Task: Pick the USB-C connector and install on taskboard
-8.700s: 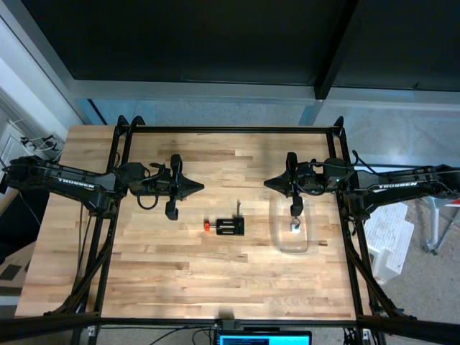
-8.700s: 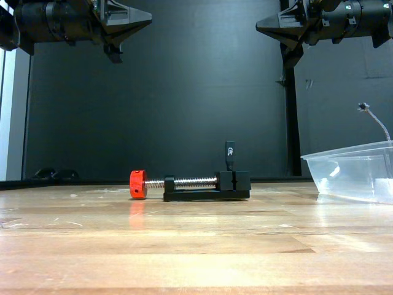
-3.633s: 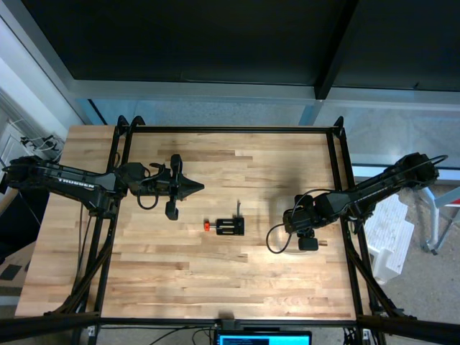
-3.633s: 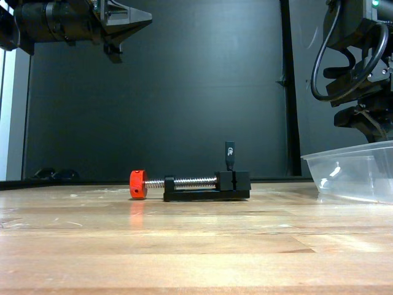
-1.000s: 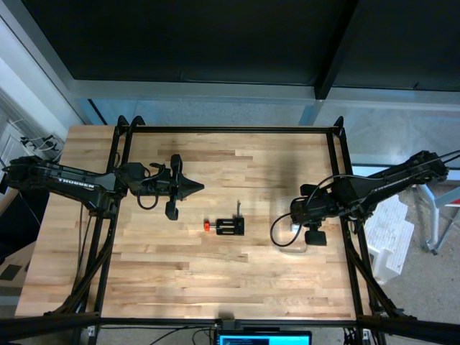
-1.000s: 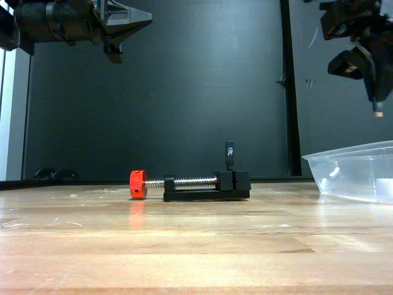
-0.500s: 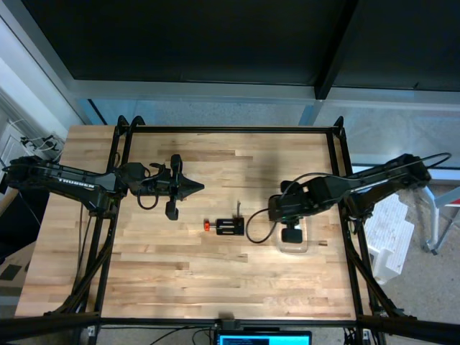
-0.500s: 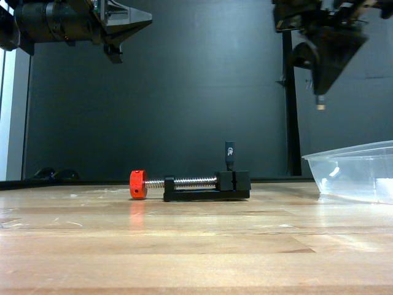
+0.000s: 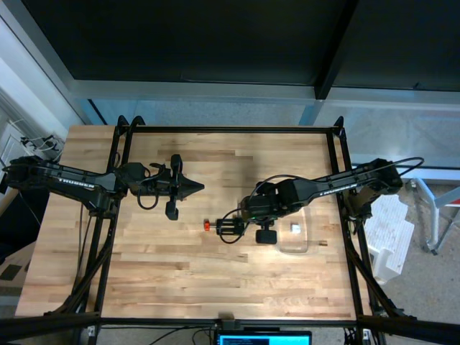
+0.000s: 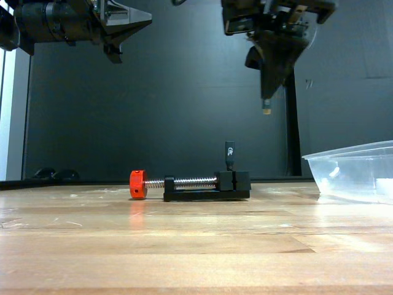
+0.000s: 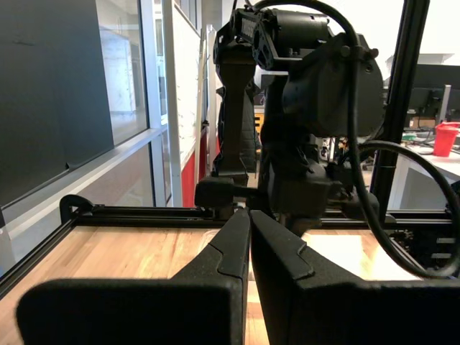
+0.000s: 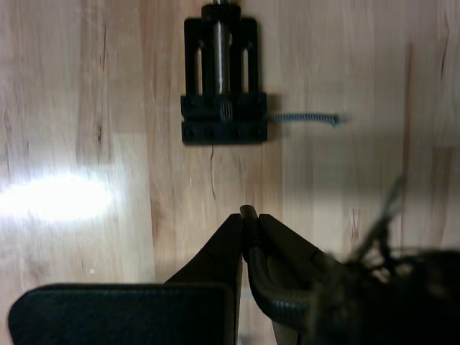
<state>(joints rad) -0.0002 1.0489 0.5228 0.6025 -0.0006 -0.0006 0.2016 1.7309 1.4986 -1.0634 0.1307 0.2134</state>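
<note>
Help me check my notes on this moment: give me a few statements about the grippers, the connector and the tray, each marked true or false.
1. The right gripper hangs in the air, fingers shut on the USB-C connector. True.
2. The connector sits in the taskboard. False: it is held high in the air, apart from the taskboard.
3. The left gripper reaches down to the taskboard. False: it is parked high on the left arm's side, fingers shut.
4. The clear tray stands on the right arm's side of the taskboard. True.
</note>
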